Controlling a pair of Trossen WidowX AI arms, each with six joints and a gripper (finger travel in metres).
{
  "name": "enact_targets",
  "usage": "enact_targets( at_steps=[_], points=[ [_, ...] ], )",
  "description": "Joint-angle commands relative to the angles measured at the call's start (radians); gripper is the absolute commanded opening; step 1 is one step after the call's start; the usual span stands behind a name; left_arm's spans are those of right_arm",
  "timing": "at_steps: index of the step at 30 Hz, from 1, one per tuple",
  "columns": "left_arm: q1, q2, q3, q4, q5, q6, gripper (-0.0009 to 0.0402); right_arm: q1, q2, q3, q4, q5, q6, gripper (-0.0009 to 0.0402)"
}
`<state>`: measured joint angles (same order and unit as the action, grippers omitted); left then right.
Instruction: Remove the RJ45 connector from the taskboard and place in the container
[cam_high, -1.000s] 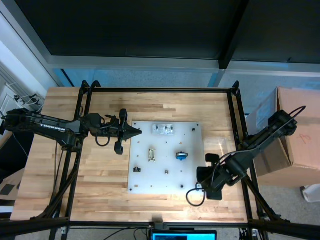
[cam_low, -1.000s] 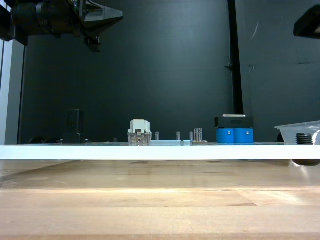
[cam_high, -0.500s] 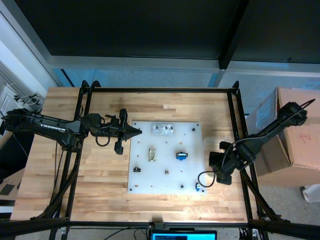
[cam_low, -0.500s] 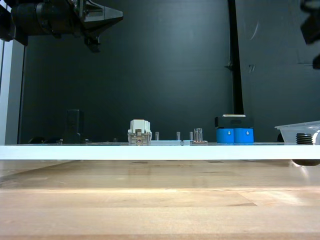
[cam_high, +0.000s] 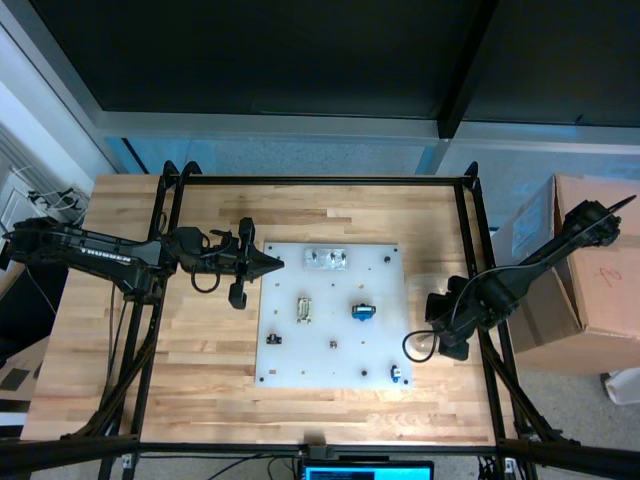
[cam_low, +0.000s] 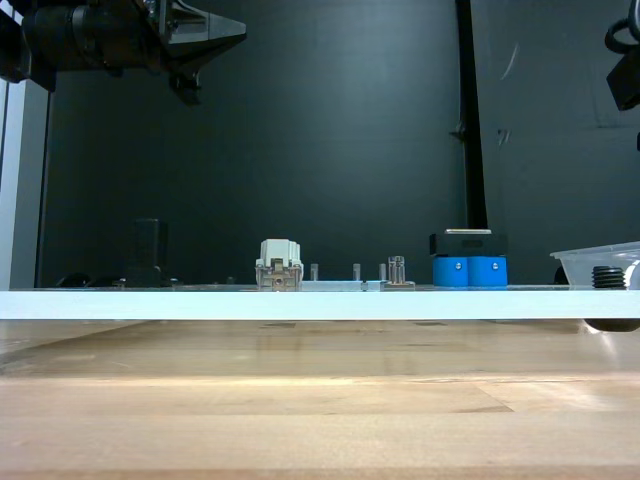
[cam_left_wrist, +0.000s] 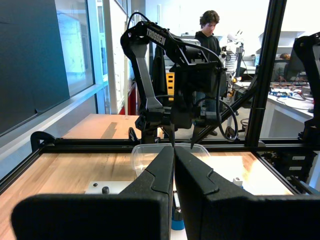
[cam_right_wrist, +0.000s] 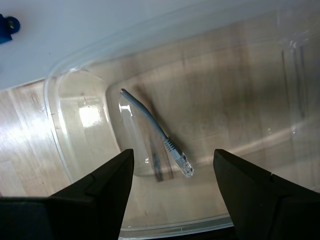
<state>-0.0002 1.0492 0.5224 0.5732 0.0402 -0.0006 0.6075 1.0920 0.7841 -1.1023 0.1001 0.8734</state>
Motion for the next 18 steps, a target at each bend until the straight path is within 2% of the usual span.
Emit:
enact_targets(
  at_steps=[1,10,18],
  points=[
    [0.000,0.000,0.000,0.000,0.000,0.000,0.0000,-0.015,-0.022,0.020,0.008,0.061,-0.007,0.0226],
    [0.000,0.000,0.000,0.000,0.000,0.000,0.0000,-0.117,-0.106,0.044,0.222,0.191,-0.189,0.0200],
    [0.000,0.000,0.000,0.000,0.000,0.000,0.0000,-0.236,-0.144,0.043,0.507,0.196,-0.455,0.0168]
  ],
)
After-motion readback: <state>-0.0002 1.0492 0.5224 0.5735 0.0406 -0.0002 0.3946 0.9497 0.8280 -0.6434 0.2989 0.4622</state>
